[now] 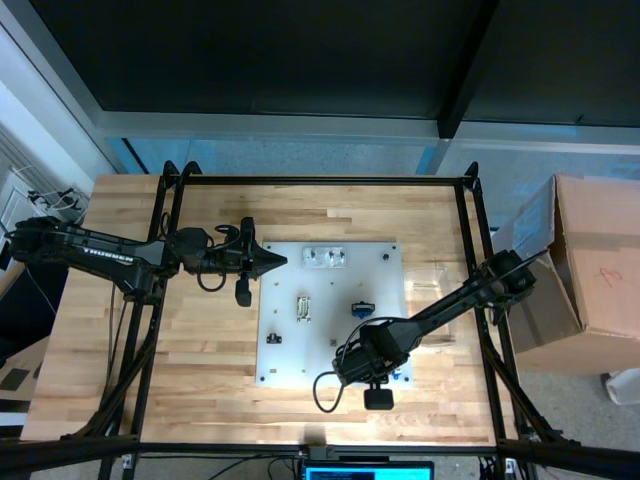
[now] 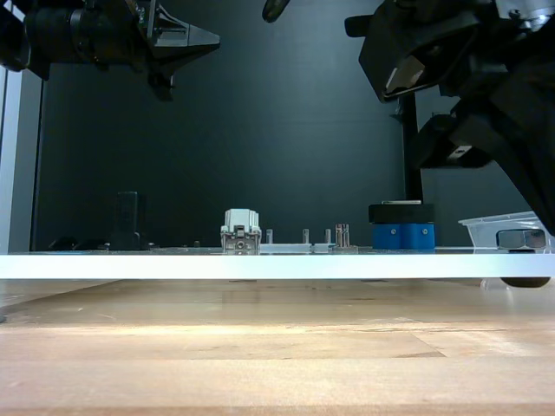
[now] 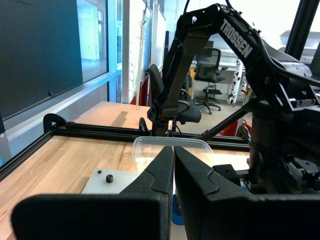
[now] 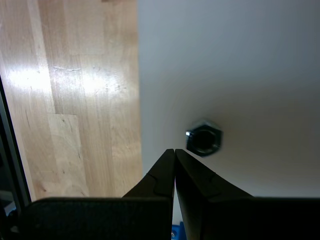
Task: Unfasten the M12 nut and place it in the container
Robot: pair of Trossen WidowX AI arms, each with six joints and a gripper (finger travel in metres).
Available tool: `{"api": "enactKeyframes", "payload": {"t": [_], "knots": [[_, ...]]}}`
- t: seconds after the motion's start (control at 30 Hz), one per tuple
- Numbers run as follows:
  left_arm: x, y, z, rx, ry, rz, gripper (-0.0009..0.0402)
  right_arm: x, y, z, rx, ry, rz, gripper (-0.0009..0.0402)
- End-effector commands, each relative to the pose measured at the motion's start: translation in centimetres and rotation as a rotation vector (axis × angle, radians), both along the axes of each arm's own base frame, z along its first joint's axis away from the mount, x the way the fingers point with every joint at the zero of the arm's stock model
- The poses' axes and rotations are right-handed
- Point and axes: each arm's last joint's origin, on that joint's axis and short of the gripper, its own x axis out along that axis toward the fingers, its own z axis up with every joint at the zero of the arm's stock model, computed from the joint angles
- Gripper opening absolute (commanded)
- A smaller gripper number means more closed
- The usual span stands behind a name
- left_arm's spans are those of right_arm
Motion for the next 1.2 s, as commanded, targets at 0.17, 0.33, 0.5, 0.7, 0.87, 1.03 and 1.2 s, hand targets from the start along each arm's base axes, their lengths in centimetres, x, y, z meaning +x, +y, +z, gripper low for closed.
{"api": "enactKeyframes", "payload": {"t": [0.17,0.33,0.5,0.7,0.87,1.03,1.2], "knots": [[0.0,0.0,0.0,0.000,0.000,0.000,0.0000,0.0,-0.5,-0.1,-0.143,-0.031,-0.035,0.0000],[0.0,0.0,0.0,0.000,0.000,0.000,0.0000,-0.5,-1.5,1.6,-0.348,-0.060,-0.124,0.0000],[0.0,0.0,0.0,0.000,0.000,0.000,0.0000,-0.8,-1.6,2.2,-0.324,-0.030,-0.118,0.0000],[0.0,0.0,0.0,0.000,0.001,-0.001,0.0000,-0.8,-1.0,2.2,-0.153,0.034,-0.086,0.0000],[0.0,0.0,0.0,0.000,0.001,0.000,0.0000,-0.2,-0.4,2.2,-0.028,0.009,-0.066,0.0000],[0.0,0.0,0.0,0.000,0.000,-0.001,0.0000,0.1,0.0,1.4,-0.008,0.013,-0.057,0.0000],[0.0,0.0,0.0,0.000,0.000,0.000,0.0000,0.4,0.2,0.5,-0.004,0.010,-0.051,0.0000]]}}
